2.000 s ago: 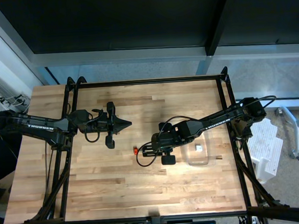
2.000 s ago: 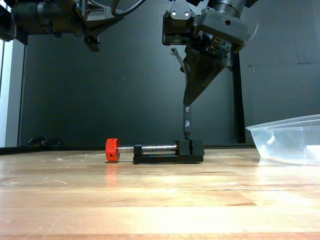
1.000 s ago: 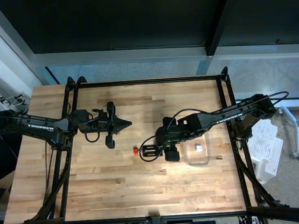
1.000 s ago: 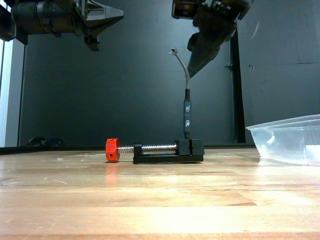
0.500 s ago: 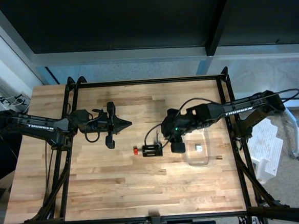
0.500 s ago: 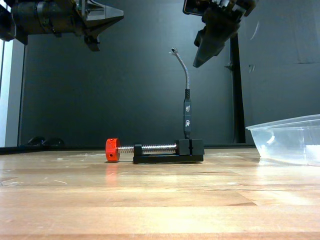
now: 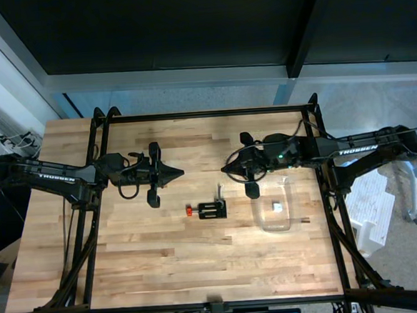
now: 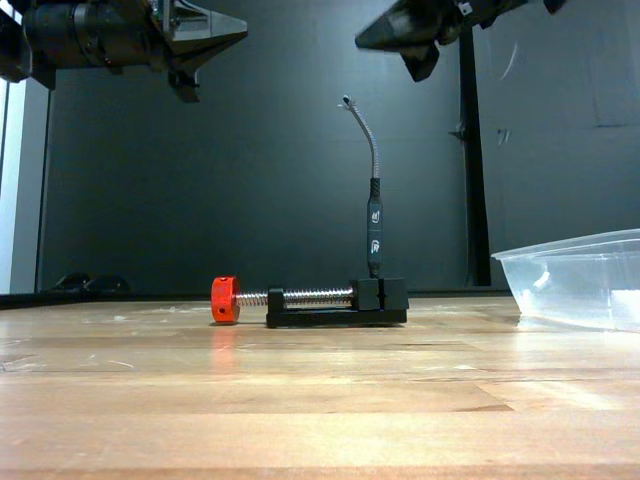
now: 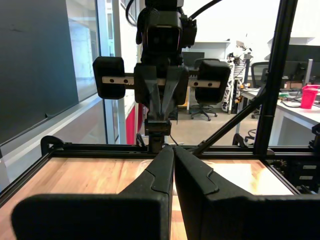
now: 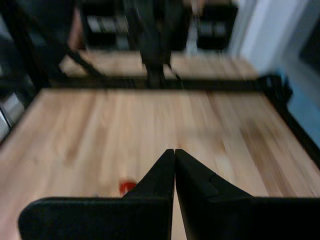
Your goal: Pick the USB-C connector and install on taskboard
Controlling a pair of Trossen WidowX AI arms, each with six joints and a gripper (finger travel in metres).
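Looks like the install step is basically wrapped up here. The USB-C connector [image 8: 373, 235] stands upright in the taskboard [image 8: 337, 303]. It's plugged into the black block at the end away from the red-orange knob [image 8: 225, 299], and its short cable [image 8: 370, 140] curls up free above it. The taskboard sits roughly mid-worktop [image 7: 131, 276], a bit toward the near edge. The clear tray [image 8: 580, 290] is near it on the right-edge side, not touching.

The right gripper [image 7: 224, 170] hangs high over the worktop, farther from the near edge than the taskboard and apart from the cable. Its fingers are pressed together on nothing. The left gripper [image 7: 181, 173] is parked opposite at about the same height, toward the left edge, also pinched together and empty.

Judging from this, nothing's left to grab. The next move is probably just the right arm heading home toward the right edge. The one thing to watch is clipping that cable tip, since a nudge could lever the connector out. Can't tell from here if it's fully seated.
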